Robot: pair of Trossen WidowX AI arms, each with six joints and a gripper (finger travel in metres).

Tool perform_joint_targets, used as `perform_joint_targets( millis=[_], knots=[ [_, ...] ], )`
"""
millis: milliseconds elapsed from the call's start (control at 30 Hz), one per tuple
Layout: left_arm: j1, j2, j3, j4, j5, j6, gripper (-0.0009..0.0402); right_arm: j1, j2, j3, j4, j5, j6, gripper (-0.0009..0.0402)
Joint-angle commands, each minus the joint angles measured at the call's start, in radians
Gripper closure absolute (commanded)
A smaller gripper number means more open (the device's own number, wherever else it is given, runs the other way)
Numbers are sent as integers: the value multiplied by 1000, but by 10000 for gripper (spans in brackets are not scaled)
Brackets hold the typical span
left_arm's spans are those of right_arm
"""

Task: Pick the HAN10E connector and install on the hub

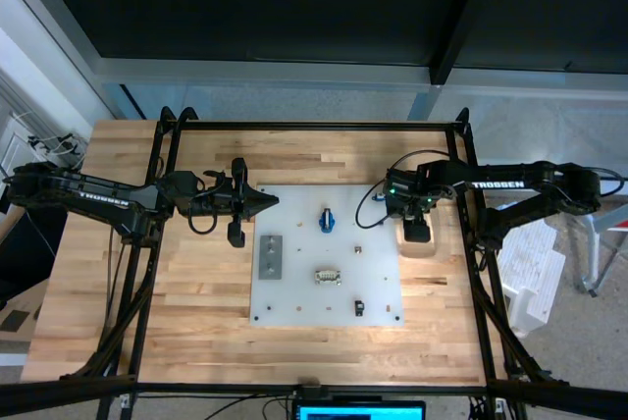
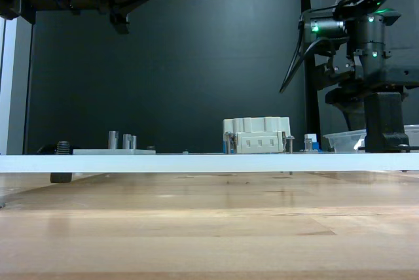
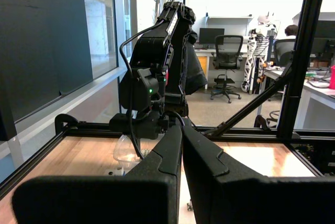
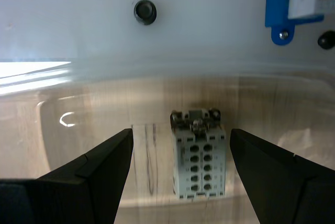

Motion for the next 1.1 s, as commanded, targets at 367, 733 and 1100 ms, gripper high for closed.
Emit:
perform_joint_targets(
  millis=[367, 733, 1100],
  knots=[
    [0, 0, 0, 0, 0, 0, 393, -1, 81, 1, 88, -4, -10, 134],
    [0, 0, 0, 0, 0, 0, 393, -1, 139, 1, 137, -4, -26, 134],
    [0, 0, 0, 0, 0, 0, 393, -1, 142, 1, 137, -4, -27, 134]
  ],
)
